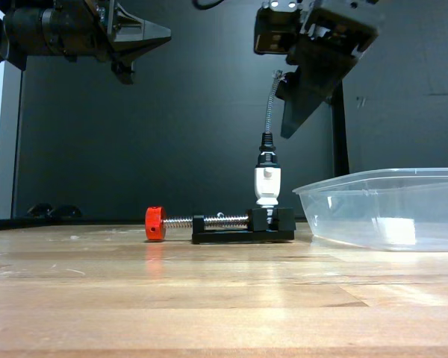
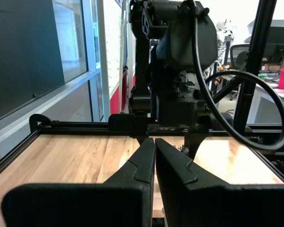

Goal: Remove the power plug from the receptacle and place in the container

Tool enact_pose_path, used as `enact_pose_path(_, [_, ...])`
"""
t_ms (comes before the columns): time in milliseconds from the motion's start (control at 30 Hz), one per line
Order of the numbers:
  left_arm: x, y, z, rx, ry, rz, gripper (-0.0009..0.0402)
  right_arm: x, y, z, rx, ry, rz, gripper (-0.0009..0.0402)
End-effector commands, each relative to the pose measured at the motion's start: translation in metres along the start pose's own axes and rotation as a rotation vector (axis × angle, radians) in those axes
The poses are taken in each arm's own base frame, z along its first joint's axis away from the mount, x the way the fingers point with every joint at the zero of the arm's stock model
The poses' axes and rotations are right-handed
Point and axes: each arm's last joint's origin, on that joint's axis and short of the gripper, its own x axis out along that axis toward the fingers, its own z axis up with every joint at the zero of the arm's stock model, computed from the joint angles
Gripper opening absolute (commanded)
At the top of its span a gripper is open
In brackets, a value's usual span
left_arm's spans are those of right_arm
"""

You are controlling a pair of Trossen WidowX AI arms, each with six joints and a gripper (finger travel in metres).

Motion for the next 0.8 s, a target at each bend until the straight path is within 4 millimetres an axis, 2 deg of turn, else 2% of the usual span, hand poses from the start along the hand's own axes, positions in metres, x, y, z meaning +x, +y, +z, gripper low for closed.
enact_pose_path(33, [0.000, 0.000, 0.000, 0.000, 0.000, 0.000, 0.0000, 0.007, 0.002, 0.007, 0.007, 0.007, -0.001, 0.0254])
enact_pose_path(567, [0.000, 0.000, 0.000, 0.000, 0.000, 0.000, 0.0000, 0.039, 0.005, 0.019, -0.007, 0.047, -0.006, 0.0254])
enact_pose_path(800, [0.000, 0.000, 0.000, 0.000, 0.000, 0.000, 0.0000, 0.043, 0.006, 0.019, -0.008, 0.051, -0.006, 0.0251])
